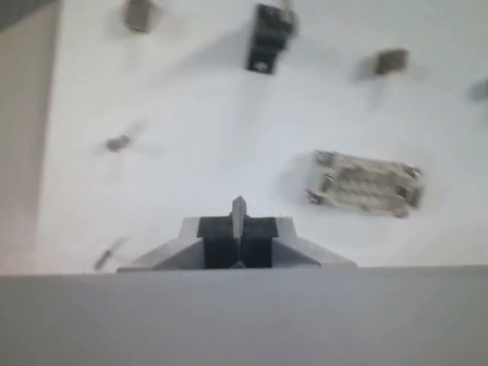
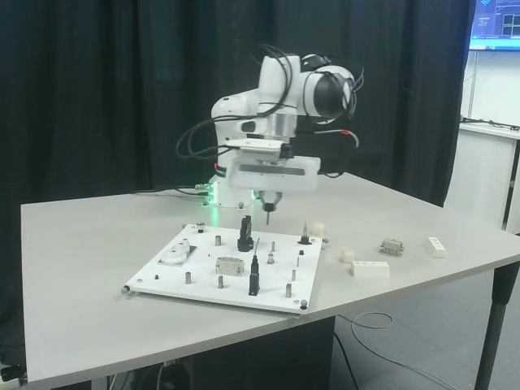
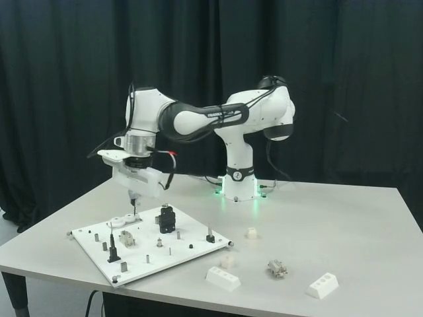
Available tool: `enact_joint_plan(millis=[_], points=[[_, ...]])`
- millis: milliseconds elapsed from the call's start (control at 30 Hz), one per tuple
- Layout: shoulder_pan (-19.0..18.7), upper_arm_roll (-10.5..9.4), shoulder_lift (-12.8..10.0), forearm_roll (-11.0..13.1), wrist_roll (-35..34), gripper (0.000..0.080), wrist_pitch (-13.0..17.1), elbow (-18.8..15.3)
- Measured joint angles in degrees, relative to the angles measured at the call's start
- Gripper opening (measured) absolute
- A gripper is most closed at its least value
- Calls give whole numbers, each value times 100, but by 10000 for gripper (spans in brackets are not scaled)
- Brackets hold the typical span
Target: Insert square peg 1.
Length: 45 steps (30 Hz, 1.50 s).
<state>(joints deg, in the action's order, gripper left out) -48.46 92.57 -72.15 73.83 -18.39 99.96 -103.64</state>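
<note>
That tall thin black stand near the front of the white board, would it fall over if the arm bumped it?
Probably. The black stand is tall and narrow with a small foot, so a knock up high would likely tip it. Whether it is fastened to the white board cannot be seen. It looks stiff, not floppy.

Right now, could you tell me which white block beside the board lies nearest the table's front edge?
The long block, alone near the edge; the others sit farther back.

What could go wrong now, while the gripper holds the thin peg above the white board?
1. The peg sticks out far beyond the gripper, so it might tilt and miss its hole.
2. Descending, it may hit the black fixture or the connector block on the crowded white board.
</note>
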Motion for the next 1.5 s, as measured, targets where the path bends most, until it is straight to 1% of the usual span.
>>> enact_joint_plan(millis=[300, 467, 567, 667, 933, 1167, 1333, 1500], points=[[141, 116, -19, 44, -43, 22, -261, -383], [183, 133, -58, 163, -119, 22, -382, -608], [185, 131, -108, 261, -257, 22, -447, -746], [180, 114, -164, 309, -379, 22, -500, -855], [153, -53, -199, 317, -824, 22, -470, -1048], [141, -176, -238, 317, -1208, 22, -349, -1146], [130, -234, -238, 316, -1537, 22, -260, -1195], [125, -254, -240, 310, -1826, 22, -237, -1209]])
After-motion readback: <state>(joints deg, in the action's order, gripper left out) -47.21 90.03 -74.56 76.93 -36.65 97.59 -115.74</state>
